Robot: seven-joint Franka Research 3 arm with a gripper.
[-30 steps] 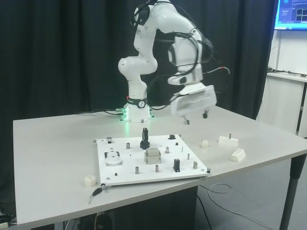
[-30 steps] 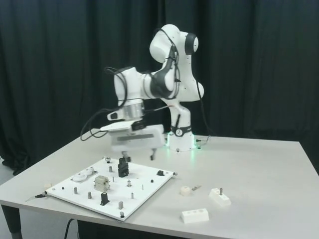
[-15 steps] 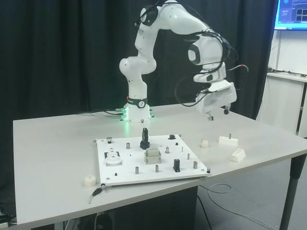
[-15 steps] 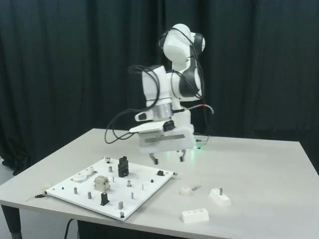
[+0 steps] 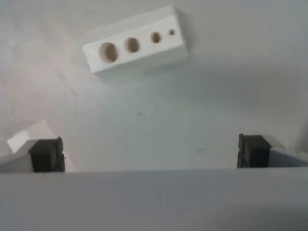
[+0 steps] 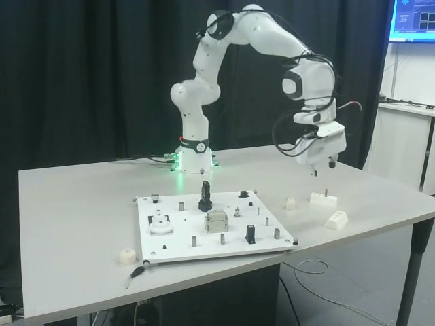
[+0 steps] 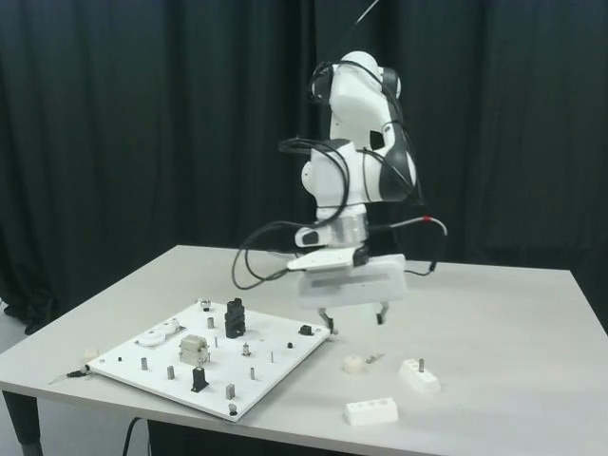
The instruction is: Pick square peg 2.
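Observation:
A short grey peg [image 6: 326,193] [image 7: 421,364] stands upright in a small white block [image 6: 323,199] [image 7: 419,375] on the grey table, beside the board. Close by lies a white block with a row of holes [image 6: 336,220] [image 7: 371,410] [image 5: 134,43]. My gripper [image 6: 322,169] [image 7: 353,324] [image 5: 149,153] hangs in the air above these loose parts, open, with nothing between its black fingertips [image 5: 46,155]. The wrist view shows the holed block on bare table beyond the fingers; the peg itself does not show there.
A white board [image 6: 262,244] [image 7: 275,375] carrying several small pegs and black fixtures lies mid-table. A small white piece [image 6: 290,203] [image 7: 352,364] sits between the board and the peg block. Another white piece [image 6: 127,255] and a cable end [image 6: 136,272] lie by the board's front corner.
The arm has swung away from above the board toward the loose white blocks at the table's side. The gripper stays open and empty.

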